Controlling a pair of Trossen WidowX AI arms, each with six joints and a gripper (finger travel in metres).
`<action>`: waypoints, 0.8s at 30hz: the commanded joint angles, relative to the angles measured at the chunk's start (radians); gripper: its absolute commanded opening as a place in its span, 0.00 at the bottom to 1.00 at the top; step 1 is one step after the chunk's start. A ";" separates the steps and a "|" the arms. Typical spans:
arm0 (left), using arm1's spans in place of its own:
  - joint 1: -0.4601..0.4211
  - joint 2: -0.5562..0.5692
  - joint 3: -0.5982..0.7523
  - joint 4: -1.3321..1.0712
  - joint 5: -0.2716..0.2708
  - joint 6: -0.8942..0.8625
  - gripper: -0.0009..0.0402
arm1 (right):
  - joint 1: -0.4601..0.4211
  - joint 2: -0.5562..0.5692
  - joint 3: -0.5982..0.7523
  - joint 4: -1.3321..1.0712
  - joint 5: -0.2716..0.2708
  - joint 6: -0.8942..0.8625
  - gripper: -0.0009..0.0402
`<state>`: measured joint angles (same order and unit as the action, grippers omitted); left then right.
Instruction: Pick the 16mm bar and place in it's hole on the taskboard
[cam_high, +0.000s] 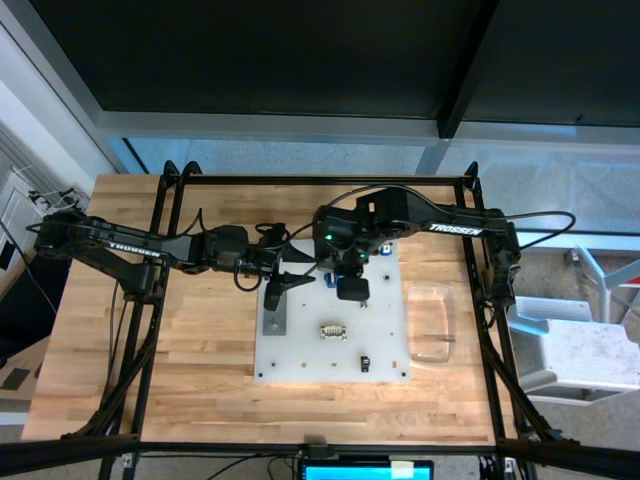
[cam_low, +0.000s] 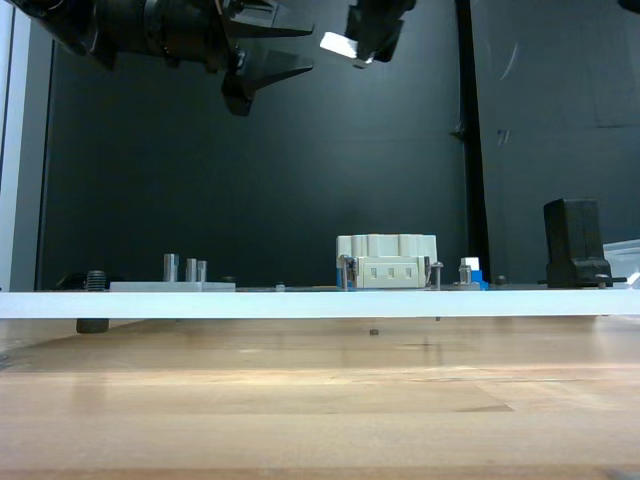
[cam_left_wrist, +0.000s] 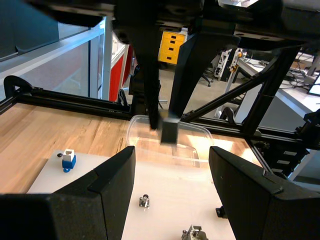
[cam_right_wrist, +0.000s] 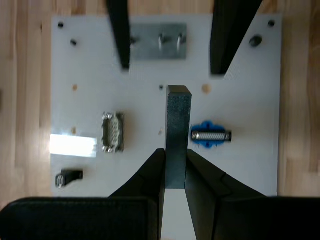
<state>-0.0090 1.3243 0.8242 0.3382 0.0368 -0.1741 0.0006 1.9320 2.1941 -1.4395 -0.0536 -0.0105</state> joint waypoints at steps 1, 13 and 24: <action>0.000 0.000 0.013 -0.046 -0.008 0.008 0.50 | -0.008 0.030 0.039 0.007 0.000 -0.003 0.04; 0.001 -0.002 0.015 -0.049 -0.066 0.031 0.50 | -0.014 0.092 0.099 0.009 -0.001 -0.016 0.04; 0.001 -0.002 0.015 -0.048 -0.064 0.035 0.41 | -0.017 0.092 0.099 0.009 0.000 -0.016 0.04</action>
<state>-0.0082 1.3228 0.8383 0.2890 -0.0296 -0.1398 -0.0162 2.0243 2.2944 -1.4300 -0.0540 -0.0280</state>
